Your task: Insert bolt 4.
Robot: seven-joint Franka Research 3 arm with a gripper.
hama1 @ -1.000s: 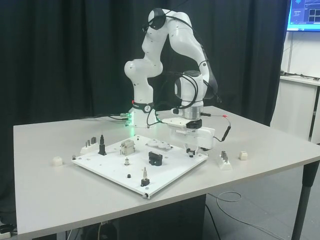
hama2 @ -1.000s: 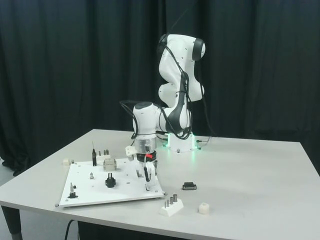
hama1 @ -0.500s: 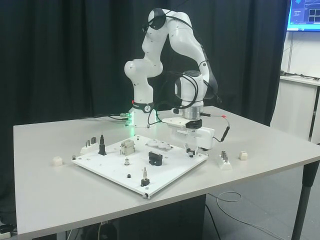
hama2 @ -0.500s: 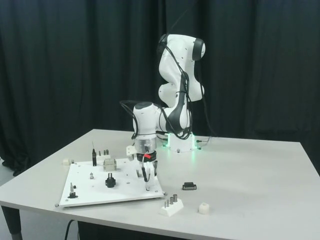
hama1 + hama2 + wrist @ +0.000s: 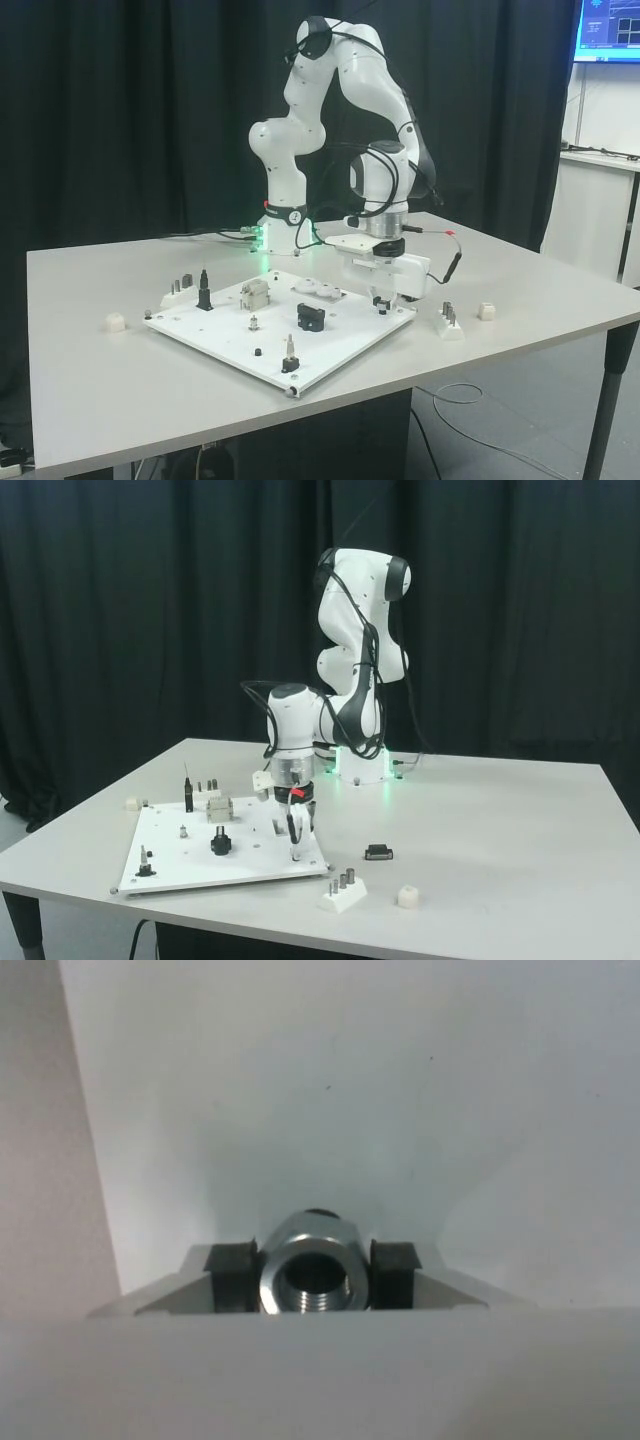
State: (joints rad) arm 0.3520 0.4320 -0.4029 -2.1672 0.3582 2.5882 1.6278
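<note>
**Bolt pinched low over the white board**

The gripper pinches the bolt between its two black pads, one at 9 o'clock and one at 3 o'clock of it, so the bolt hangs straight down, probably for a true entry. The arm holds it close above the board on the counter, near the board's corner by the small rack

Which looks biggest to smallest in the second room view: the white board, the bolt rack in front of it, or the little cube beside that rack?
1. white board
2. bolt rack
3. little cube

The rack and cube sit similarly near the camera, so that ranking seems fair.
</note>
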